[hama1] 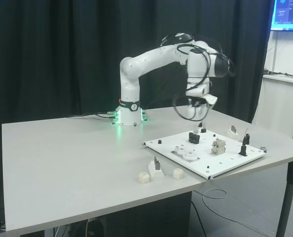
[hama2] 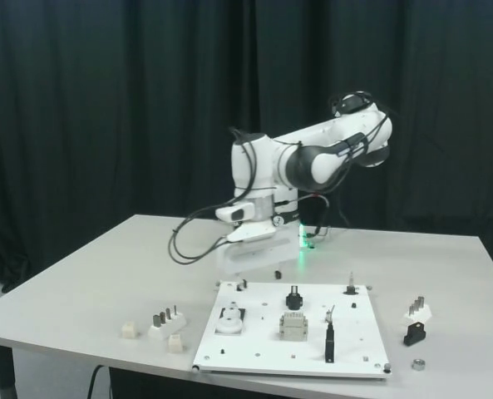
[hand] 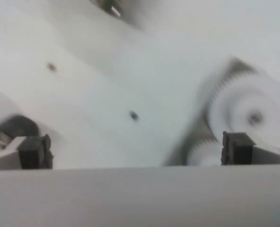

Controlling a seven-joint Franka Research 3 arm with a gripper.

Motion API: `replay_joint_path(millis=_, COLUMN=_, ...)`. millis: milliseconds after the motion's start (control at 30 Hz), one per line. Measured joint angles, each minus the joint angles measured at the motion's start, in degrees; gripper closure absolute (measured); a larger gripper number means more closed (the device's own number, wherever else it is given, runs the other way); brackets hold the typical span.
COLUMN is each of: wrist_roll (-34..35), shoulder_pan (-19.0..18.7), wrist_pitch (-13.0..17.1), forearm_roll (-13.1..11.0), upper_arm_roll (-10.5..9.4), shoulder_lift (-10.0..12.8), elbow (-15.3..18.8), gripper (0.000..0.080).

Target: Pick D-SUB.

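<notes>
The gripper [hama1: 201,109] hangs in the air above the far side of the white board [hama2: 358,353], well clear of every part on it. In the wrist view its two black fingertips [hand: 34,152] stand wide apart with nothing between them, so the jaws are open and empty. Past them lie the board's surface and the white gears [hand: 250,113].

The D-SUB is most likely the blocky grey connector [hama2: 293,325] near the middle of the board, between the gears [hama2: 228,320] and the slim black upright part [hama2: 330,342], with a black knob-like part [hama2: 294,298] just behind it; its identity is a judgement, since the detail is small.

The step in hand appears to be the approach. To do it well, the arm should travel over the connector at height, then centre it between the fingers, turning the wrist so they close across its narrow sides. It should descend straight, keeping off the knob and the upright part, and close only once the fingers bracket the body
</notes>
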State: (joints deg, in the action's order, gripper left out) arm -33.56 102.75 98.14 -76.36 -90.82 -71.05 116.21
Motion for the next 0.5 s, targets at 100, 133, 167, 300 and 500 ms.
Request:
replay_joint_path(millis=100, wrist_roll=0.5, shoulder_pan=-1.5, wrist_pitch=0.0, forearm_roll=-0.5, upper_arm_roll=0.0, shoulder_lift=0.1, elbow=-0.6, gripper=0.0003)
replay_joint_path(millis=133, wrist_roll=0.8, shoulder_pan=-2.0, wrist_pitch=0.0, forearm_roll=-0.6, upper_arm_roll=0.0, shoulder_lift=0.1, elbow=-0.8, gripper=0.0003)
replay_joint_path(millis=167, wrist_roll=1.2, shoulder_pan=-2.5, wrist_pitch=-0.1, forearm_roll=-0.8, upper_arm_roll=-0.01, shoulder_lift=0.1, elbow=-1.0, gripper=0.0003)
replay_joint_path(millis=300, wrist_roll=3.1, shoulder_pan=-4.6, wrist_pitch=-0.1, forearm_roll=-1.2, upper_arm_roll=-0.11, shoulder_lift=0.1, elbow=-1.9, gripper=0.0003)
replay_joint_path(millis=500, wrist_roll=6.4, shoulder_pan=-7.6, wrist_pitch=0.0, forearm_roll=-1.6, upper_arm_roll=-0.44, shoulder_lift=0.1, elbow=-3.6, gripper=0.0003)
